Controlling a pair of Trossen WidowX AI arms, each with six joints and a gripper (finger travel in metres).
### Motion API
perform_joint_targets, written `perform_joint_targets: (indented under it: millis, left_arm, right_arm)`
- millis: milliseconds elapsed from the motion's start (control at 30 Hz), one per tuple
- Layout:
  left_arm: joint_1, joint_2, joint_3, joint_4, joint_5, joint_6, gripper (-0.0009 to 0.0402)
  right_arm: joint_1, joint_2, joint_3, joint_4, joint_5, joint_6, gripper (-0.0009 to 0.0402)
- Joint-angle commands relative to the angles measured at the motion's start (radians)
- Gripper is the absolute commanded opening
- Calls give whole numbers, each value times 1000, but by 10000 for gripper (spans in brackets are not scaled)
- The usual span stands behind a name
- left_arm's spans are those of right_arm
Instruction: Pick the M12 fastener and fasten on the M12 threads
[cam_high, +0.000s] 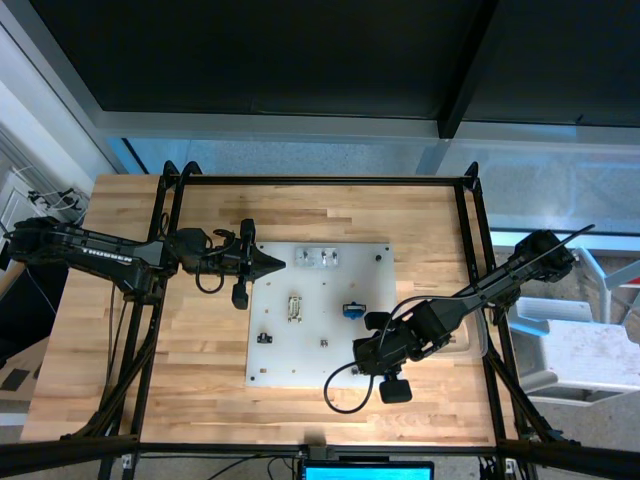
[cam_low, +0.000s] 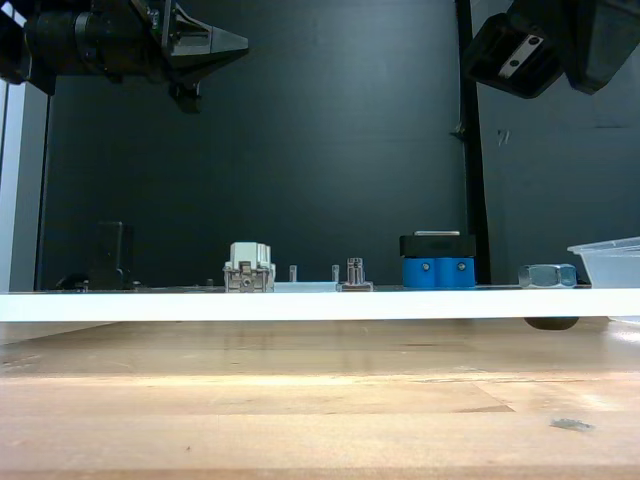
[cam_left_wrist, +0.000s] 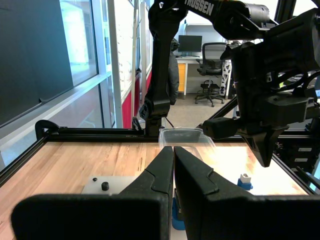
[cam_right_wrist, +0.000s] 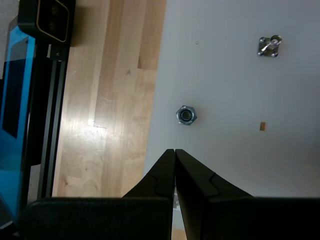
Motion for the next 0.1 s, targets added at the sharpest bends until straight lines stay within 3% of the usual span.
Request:
perform_joint_targets:
  millis: [33, 100]
  left_arm:
    - [0, 0, 0, 0, 0, 0, 0]
    - [0, 0, 0, 0, 0, 0, 0]
  right_arm:
    - [0, 1, 0, 1, 2, 0, 0]
    - [0, 1, 0, 1, 2, 0, 0]
